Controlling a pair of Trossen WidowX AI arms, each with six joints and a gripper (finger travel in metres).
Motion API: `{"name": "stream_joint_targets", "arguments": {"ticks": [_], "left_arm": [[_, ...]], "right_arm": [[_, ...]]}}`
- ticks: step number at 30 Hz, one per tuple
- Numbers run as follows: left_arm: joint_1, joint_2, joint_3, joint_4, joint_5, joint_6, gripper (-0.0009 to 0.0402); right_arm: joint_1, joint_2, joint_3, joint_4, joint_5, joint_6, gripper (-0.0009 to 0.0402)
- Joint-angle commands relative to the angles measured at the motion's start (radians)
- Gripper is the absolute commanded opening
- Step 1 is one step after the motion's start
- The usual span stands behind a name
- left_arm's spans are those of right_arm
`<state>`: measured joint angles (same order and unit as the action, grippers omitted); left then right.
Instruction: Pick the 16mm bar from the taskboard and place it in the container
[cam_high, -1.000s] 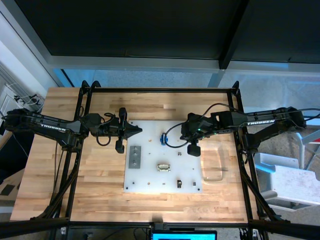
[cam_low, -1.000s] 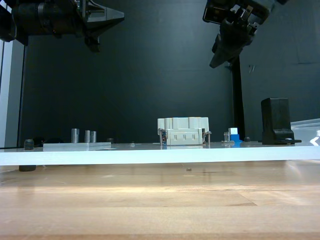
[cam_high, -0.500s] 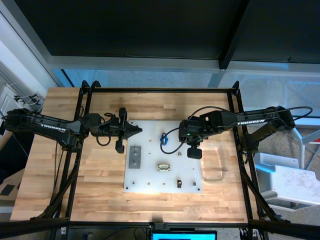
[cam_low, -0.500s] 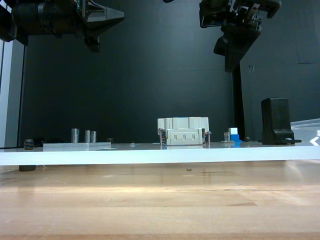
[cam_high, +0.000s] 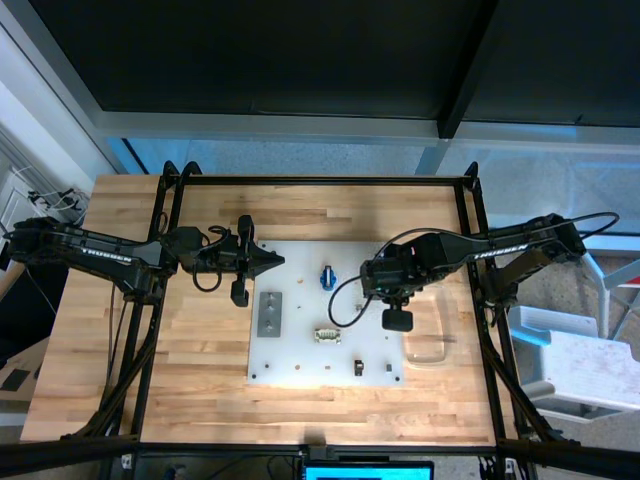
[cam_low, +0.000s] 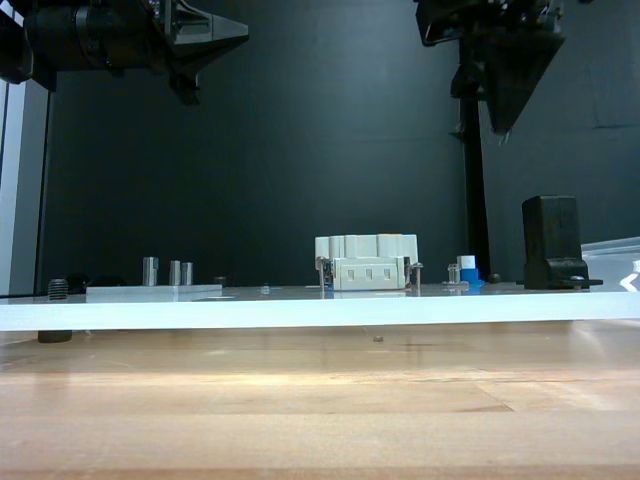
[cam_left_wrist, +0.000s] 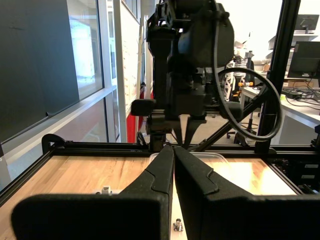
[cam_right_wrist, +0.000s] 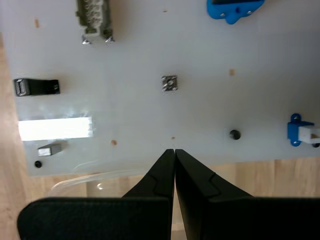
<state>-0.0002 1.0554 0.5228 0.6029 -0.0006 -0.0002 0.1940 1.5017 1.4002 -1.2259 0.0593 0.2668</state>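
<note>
The right gripper (cam_right_wrist: 174, 150), fingers closed, hung above the taskboard (cam_right_wrist: 125, 60) edge, the 16mm bar (cam_right_wrist: 234, 134) near below; the left gripper (cam_left_wrist: 174, 148), likewise closed, hung well apart.

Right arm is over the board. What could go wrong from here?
The right gripper is shut, high above the taskboard; unless it opens, it cannot grasp the 16mm bar. It points beside the bar, so a straight descent would likely miss. The left gripper hangs shut above the taskboard's far-left corner.
</note>
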Motion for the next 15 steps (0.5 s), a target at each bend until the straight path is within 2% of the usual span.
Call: {"name": "stream_joint_targets", "arguments": {"ticks": [1,15], "left_arm": [[0.000,0.000,0.000,0.000,0.000,0.000,0.0000],[0.000,0.000,0.000,0.000,0.000,0.000,0.0000]], "right_arm": [[0.023,0.000,-0.001,-0.008,0.000,0.014,0.0000],[0.096,0.000,-0.002,-0.015,0.000,0.100,0.0000]]}}
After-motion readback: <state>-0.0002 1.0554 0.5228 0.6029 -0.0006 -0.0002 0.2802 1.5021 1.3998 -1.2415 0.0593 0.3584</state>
